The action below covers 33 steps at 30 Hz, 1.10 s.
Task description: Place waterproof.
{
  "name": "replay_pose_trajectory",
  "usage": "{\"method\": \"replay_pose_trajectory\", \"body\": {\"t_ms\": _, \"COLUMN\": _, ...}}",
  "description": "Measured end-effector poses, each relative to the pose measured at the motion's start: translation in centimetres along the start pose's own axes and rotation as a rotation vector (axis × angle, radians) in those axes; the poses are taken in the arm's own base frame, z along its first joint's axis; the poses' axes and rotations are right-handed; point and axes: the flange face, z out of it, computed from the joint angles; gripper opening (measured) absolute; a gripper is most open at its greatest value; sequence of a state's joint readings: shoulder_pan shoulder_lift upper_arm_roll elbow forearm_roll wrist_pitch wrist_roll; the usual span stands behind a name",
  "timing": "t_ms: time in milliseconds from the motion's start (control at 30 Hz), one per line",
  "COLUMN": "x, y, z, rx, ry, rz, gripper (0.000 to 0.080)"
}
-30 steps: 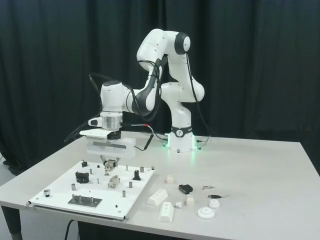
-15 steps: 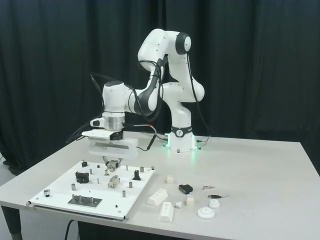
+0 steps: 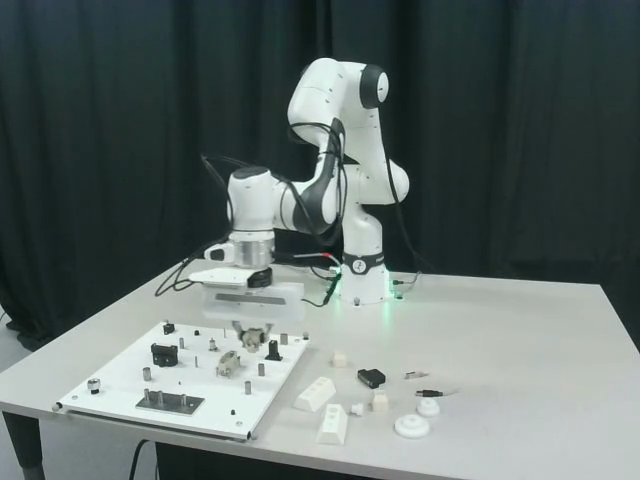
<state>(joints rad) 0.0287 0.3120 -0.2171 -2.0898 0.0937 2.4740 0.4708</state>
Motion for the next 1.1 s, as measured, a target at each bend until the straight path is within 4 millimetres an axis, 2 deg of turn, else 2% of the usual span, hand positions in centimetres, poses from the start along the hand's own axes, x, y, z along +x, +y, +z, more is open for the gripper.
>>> {"method": "replay_pose_trajectory", "body": {"t_ms": 267, "x": -2.7, "y": -3.5, "z": 0.4, "rx": 0.002, "ry": -0.019, "rz": 0.004, "gripper": 0.0311}}
{"method": "replay_pose_trajectory", "body": {"t_ms": 700, "x": -8.2, "y": -8.6, "z": 1.7, "rx": -0.01, "ry": -0.05, "rz": 0.013, "gripper": 0.0311}}
{"method": "replay_pose_trajectory", "body": {"t_ms": 900, "x": -10.8, "y": -10.5, "z": 2.7, "rx": -0.013, "ry": -0.051, "rz": 0.008, "gripper": 0.0311}}
{"method": "replay_pose_trajectory", "body": {"t_ms": 1100, "x": -12.5, "y": -11.8, "z": 4.0, "rx": -0.001, "ry": -0.029, "rz": 0.005, "gripper": 0.0311}}
